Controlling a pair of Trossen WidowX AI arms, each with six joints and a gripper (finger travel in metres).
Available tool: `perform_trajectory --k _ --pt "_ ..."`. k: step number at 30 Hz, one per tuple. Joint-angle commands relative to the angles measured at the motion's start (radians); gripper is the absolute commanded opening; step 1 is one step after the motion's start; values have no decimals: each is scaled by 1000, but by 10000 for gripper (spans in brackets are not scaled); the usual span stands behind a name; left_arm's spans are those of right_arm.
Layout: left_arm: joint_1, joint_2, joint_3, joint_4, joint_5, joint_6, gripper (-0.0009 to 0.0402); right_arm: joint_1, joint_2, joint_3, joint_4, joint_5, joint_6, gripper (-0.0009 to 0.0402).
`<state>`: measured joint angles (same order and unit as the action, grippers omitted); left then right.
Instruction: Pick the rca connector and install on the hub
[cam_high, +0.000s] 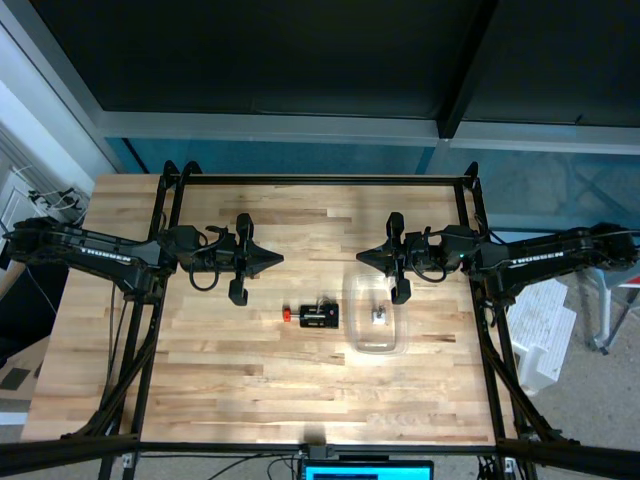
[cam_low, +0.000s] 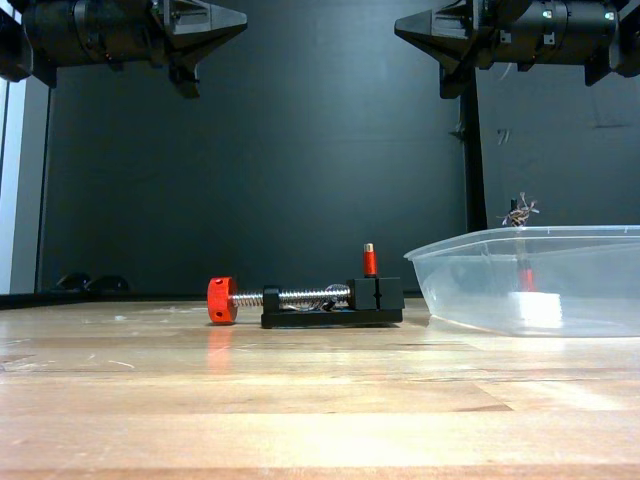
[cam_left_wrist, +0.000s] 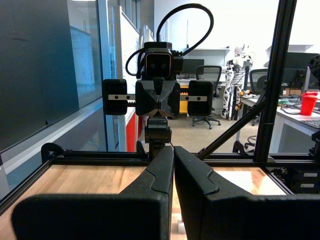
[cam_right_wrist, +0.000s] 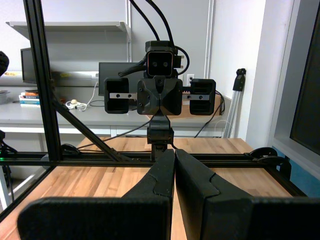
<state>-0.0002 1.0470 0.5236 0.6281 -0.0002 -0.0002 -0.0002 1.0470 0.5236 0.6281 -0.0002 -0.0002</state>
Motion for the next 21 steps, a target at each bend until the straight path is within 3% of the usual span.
perform_trajectory --k 1,21 --pt "0 0 -1 -2 -1 0 0 1 0 -1 -112 0 0 0" --pt "0 0 -1 -3 -1 0 0 0 1 -1 -121 0 0 0"
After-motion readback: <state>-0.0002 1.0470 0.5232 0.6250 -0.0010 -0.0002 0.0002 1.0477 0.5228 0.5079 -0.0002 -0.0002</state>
